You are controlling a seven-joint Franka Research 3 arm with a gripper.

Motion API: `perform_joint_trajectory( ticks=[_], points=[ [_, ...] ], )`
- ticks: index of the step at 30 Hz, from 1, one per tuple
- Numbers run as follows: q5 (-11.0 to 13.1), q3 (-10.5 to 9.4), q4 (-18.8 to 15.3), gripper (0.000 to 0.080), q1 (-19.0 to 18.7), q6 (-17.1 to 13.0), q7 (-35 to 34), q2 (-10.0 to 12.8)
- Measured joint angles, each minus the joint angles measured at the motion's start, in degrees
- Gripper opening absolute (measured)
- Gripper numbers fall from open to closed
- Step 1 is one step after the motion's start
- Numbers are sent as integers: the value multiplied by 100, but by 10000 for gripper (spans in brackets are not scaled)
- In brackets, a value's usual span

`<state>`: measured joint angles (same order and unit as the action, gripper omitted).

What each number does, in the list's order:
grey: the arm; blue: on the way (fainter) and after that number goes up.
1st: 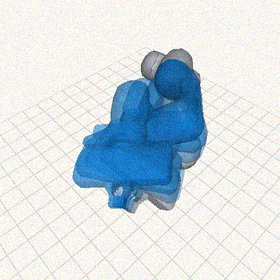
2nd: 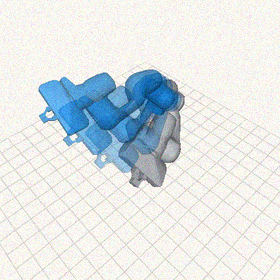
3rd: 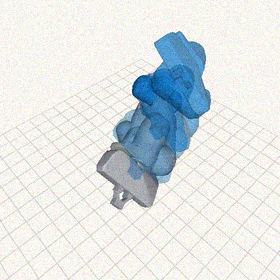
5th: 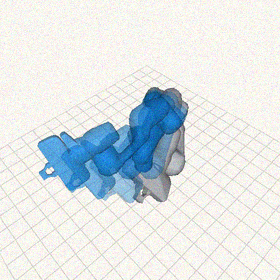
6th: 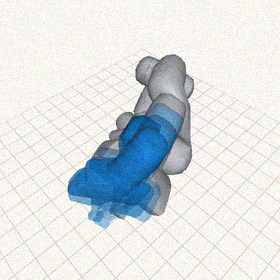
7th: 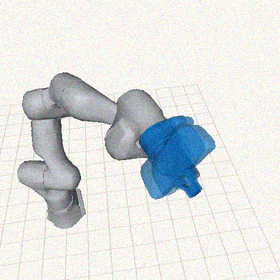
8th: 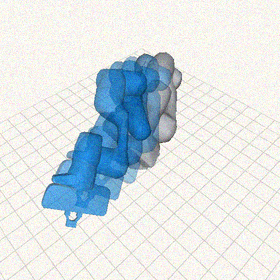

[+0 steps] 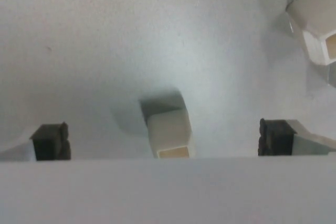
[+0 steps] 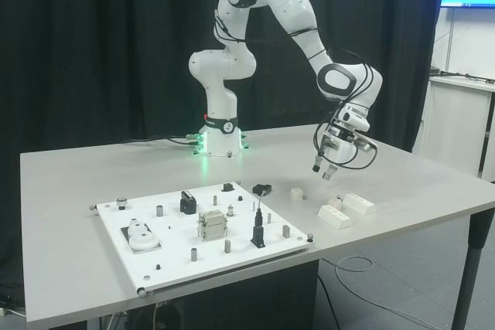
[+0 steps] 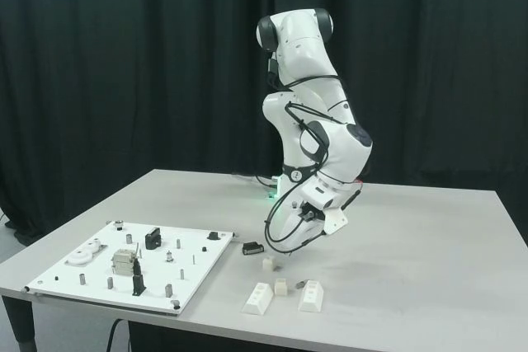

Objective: Remove USB.

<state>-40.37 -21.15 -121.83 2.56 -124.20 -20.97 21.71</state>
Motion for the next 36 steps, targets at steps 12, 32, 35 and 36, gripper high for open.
perform_joint_trajectory(
  ticks=[12, 32, 35, 36],
  points=[
    [9, -3, 47, 800, 28, 42, 92, 16],
    [15, -7, 49, 800, 99, 24, 155, 28],
    [16, -7, 49, 800, 114, -3, 155, 32],
    [16, -8, 49, 800, 121, -14, 155, 34]
  ],
)
